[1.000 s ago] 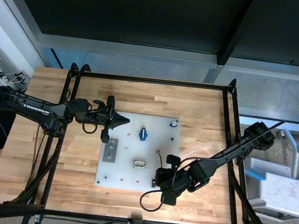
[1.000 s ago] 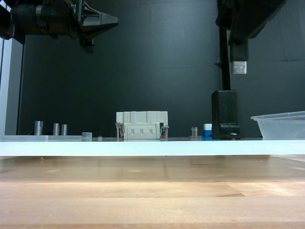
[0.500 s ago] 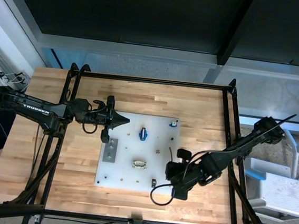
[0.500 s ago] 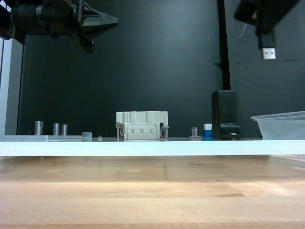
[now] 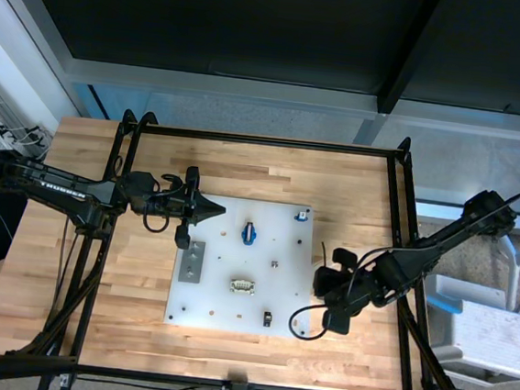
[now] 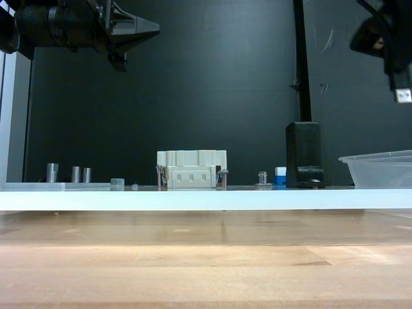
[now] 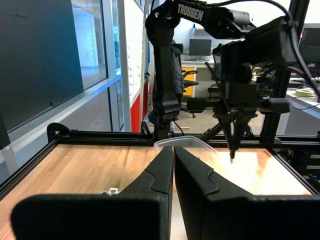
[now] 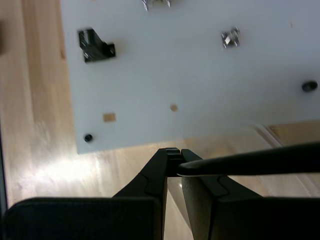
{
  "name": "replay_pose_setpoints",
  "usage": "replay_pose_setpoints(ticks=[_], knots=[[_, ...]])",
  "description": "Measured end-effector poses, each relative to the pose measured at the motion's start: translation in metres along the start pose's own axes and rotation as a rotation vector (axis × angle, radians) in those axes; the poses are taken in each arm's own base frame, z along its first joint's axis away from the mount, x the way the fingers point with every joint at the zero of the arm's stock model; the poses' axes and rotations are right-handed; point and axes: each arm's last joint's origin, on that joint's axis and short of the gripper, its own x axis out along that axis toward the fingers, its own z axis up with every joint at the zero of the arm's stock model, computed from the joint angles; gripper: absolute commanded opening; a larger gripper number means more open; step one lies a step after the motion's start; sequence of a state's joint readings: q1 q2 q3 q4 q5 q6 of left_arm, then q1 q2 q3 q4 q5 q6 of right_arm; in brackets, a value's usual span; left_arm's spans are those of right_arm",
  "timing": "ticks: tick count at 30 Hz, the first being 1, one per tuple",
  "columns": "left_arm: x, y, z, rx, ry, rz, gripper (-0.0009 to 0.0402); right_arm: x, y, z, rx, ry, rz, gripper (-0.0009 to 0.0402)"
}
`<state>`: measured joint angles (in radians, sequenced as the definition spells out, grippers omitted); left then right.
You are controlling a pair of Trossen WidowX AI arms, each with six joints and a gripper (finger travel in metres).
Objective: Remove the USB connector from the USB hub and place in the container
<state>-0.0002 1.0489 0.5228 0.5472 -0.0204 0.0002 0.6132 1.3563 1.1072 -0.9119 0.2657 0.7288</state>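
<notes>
Carriage to the container (image 6: 380,168) comes next, I judge: the right gripper (image 8: 173,159), fingers clenched on the USB connector (image 6: 402,87), hangs high beside the board (image 5: 223,295), clear of the USB hub (image 6: 304,154). Centre the plug over the dish, lower, then release. The left gripper (image 5: 211,210), fingers pressed together, hovers over the board's left edge.

Task board (image 5: 221,311) at the centre of the table (image 5: 271,173). On the board: metal block with holes (image 5: 195,263) by the left edge, upright part (image 5: 249,233) toward the far edge, rectangular connector (image 5: 243,287) nearer the front, and USB hub (image 5: 267,319) at the front edge. Container (image 6: 376,168) on the table, right of the board. Right claw (image 8: 173,155), gripping the USB connector (image 6: 403,95), raised near the container. Left claw (image 5: 217,211) raised over the board's far-left corner
</notes>
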Motion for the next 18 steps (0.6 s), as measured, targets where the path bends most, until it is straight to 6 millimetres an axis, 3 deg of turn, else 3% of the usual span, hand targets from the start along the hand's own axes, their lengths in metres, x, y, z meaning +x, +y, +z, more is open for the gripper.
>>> replay_pose_setpoints(ticks=[18], knots=[[0.000, 0.000, 0.000, 0.000, 0.000, 0.000, 0.0001, -0.001, -0.034, -0.042, 0.062, 0.031, 0.009, 0.0000]])
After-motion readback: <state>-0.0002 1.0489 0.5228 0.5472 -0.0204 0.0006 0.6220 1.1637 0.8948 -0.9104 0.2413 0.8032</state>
